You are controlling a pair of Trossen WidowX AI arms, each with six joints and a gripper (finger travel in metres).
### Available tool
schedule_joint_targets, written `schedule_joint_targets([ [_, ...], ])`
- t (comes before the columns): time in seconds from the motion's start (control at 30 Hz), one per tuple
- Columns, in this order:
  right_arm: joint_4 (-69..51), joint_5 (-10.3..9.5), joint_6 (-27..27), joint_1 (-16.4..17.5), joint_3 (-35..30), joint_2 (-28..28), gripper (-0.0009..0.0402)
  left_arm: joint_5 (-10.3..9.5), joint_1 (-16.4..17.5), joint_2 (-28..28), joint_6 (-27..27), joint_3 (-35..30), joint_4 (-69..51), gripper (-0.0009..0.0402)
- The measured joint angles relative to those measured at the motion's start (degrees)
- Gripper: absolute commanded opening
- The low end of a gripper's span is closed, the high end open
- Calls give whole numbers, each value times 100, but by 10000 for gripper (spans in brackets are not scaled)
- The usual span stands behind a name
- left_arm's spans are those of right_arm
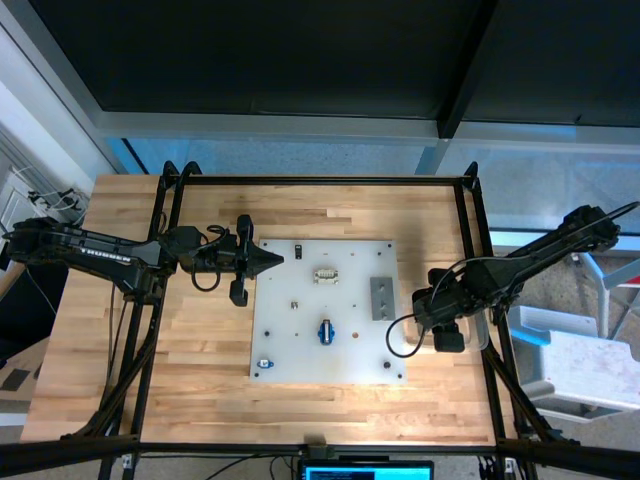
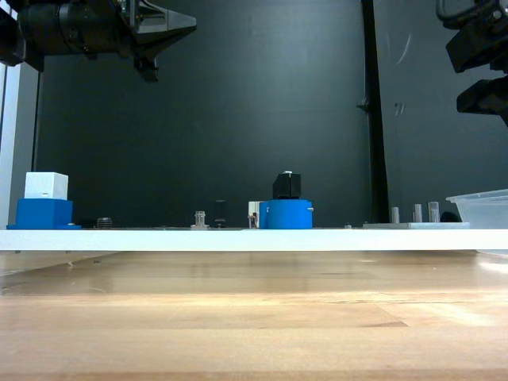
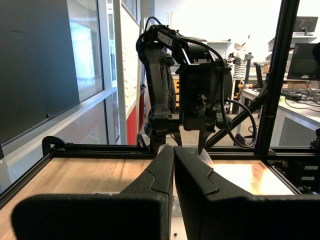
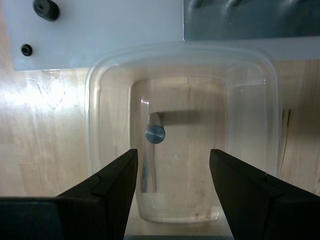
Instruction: Pick the 16mm cylinder and place it in the taskboard
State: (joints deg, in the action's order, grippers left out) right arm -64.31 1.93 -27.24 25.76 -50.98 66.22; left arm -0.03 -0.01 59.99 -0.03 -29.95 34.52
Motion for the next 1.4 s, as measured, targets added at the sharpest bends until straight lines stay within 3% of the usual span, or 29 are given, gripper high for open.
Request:
schedule_joint_targets([
  [1.4, 1475, 0, -247, 190, 1058, 293, 192, 0, 0, 0, 0, 0, 2, 0],
])
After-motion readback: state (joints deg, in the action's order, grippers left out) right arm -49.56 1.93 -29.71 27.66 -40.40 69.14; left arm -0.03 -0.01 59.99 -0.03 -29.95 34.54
